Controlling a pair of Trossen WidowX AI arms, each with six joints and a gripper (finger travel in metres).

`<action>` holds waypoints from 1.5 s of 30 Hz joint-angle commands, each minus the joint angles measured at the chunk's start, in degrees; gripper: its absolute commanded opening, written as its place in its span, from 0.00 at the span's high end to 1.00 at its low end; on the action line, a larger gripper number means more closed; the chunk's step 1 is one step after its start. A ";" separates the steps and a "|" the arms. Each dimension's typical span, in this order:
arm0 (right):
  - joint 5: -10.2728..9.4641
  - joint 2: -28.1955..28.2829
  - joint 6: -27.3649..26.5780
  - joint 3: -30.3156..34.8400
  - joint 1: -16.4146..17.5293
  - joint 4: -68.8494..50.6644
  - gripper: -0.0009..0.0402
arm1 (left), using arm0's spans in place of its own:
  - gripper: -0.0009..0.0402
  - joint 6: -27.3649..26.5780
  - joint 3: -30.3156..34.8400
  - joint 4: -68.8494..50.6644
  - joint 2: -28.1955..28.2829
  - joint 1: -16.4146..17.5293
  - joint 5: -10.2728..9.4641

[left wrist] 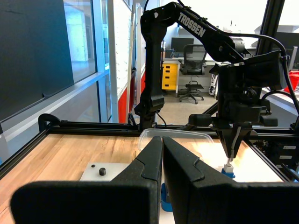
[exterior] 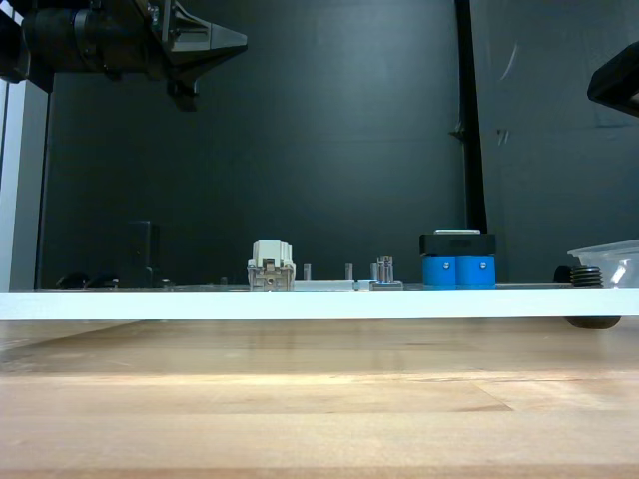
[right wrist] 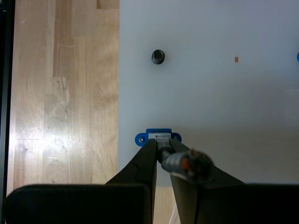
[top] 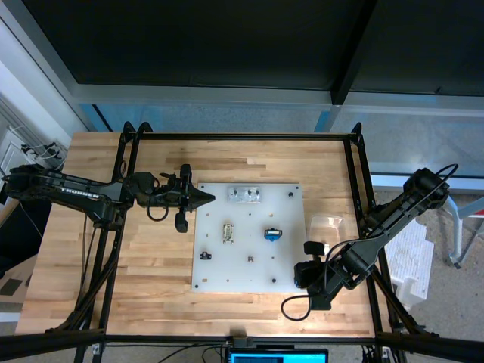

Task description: Pick the RJ45 connector and install on taskboard

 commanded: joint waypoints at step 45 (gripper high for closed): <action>-0.09 1.75 -0.81 -2.36 0.48 2.27 0.96 | 0.98 0.00 0.00 0.00 0.00 0.02 0.02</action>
